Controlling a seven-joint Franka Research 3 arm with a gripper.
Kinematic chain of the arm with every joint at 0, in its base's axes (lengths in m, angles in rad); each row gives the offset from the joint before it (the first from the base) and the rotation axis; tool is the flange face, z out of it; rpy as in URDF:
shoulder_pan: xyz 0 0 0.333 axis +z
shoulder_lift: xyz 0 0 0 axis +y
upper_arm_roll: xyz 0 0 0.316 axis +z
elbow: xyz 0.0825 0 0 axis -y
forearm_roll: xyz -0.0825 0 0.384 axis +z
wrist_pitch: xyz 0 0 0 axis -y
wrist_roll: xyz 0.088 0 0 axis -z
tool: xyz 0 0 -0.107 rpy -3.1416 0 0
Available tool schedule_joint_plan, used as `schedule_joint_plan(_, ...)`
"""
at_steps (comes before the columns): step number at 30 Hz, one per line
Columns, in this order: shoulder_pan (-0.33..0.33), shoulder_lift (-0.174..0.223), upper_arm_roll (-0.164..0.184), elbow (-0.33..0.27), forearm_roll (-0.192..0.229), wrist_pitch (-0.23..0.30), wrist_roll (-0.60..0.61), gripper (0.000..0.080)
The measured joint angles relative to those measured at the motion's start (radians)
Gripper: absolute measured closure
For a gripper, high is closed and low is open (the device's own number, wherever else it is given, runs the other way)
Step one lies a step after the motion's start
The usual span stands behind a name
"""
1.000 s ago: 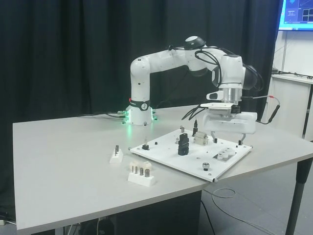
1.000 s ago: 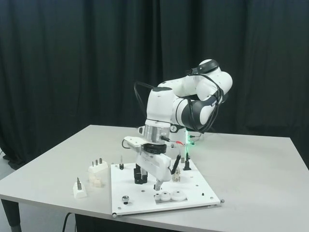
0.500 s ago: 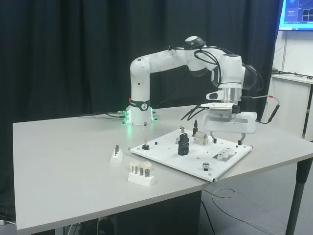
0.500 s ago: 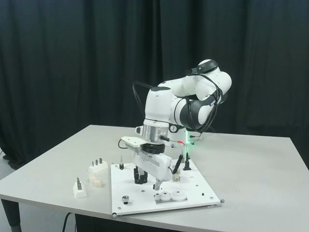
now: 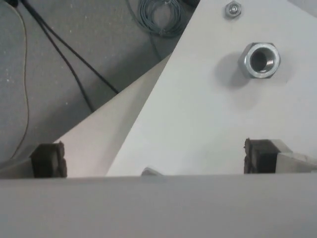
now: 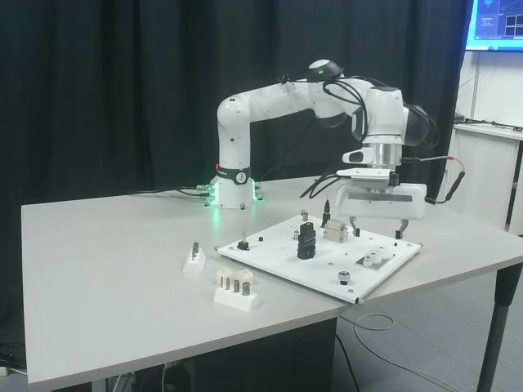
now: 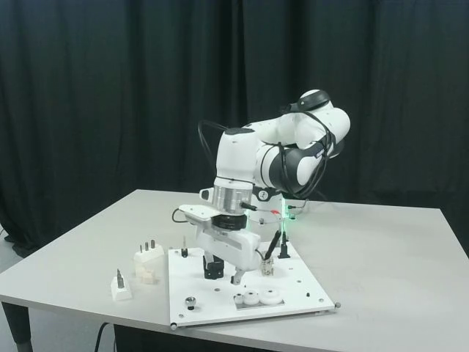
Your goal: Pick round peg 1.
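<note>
Wrist view: hand [image 5: 153,157] empty, fingers spread wide, one black pad [image 5: 48,159] over the counter edge, the other pad [image 5: 260,156] over the white board [image 5: 198,114]. Steel hex nut [image 5: 259,60] stands on the board near its corner, w/ a smaller bolt head [image 5: 233,9] just beyond it. Floor beneath shows black cables [image 5: 59,54] and a grey coiled cable [image 5: 161,17].

First room view, landmark = white board [image 6: 278,263] on the grey counter [image 6: 106,261]. Left of the board: small white holder [image 6: 194,260] w/ one upright pin, near the board's left corner. In front of that corner: white block [image 6: 236,292] carrying short upright round pegs [image 6: 230,282]; can't tell which is round peg 1, all apart from the hand. On the board: black clamp-like part [image 6: 306,241] about mid-board, nut [image 6: 344,274] near the front edge, white round discs [image 6: 375,260] toward the right corner. Hand [image 6: 377,233] hangs above the board's right half, clear of it, nothing between the fingers. Arm base [image 6: 233,189] sits behind the board w/ green light at its foot.

Second room view: same holder [image 7: 121,286] and peg block [image 7: 149,258] left of the board [image 7: 293,293]; hand [image 7: 222,270] over the board's middle, fingers apart, close to the black part [image 7: 212,270].
</note>
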Motion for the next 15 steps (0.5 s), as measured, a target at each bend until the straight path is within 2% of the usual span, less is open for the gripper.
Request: schedule_joint_plan(15, -0.011, 0.0, -0.016, 0.041, 0.0, -0.045, -0.004, 0.0003)
